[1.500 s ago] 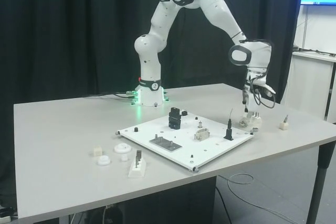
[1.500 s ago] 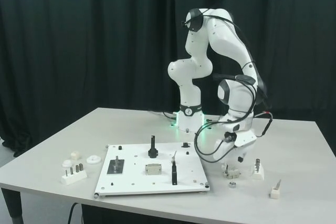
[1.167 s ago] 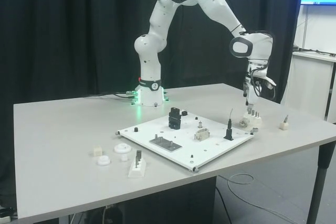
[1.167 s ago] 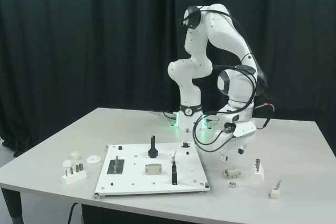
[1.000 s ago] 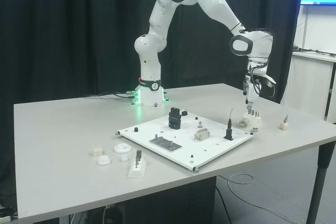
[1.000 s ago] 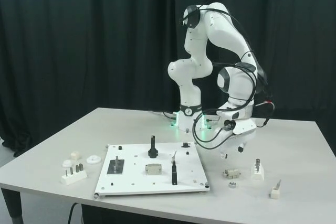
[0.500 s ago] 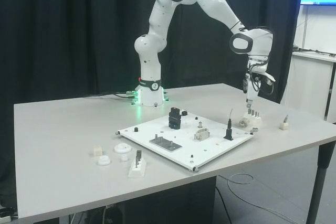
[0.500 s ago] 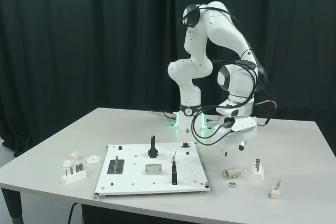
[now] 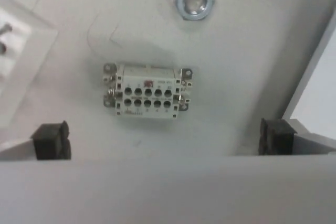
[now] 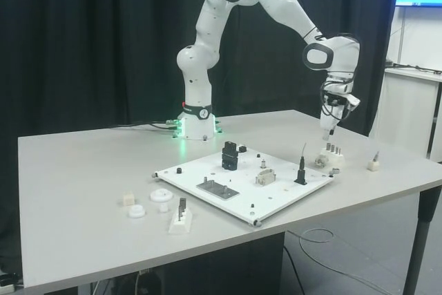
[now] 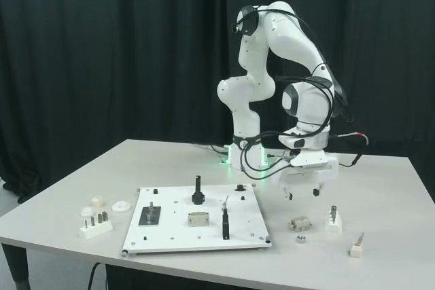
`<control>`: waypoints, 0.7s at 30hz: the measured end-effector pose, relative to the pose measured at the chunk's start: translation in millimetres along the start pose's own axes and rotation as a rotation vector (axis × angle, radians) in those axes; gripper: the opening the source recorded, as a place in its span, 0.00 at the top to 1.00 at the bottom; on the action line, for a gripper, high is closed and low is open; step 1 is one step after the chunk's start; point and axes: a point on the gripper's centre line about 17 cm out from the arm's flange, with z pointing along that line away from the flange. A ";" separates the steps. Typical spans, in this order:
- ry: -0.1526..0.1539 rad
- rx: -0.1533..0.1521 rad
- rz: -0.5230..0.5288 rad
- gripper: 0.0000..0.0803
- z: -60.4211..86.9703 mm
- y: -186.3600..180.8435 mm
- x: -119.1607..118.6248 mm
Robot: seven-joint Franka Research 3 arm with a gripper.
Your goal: Pick waterproof.
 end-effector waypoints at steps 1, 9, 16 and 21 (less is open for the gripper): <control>0.002 0.000 0.027 0.00 -0.6 -0.1 0.9; 0.026 0.000 0.242 0.00 -6.0 1.2 9.0; 0.041 0.002 0.435 0.00 -7.6 5.4 12.9; 0.048 0.005 0.572 0.00 -8.3 8.6 14.7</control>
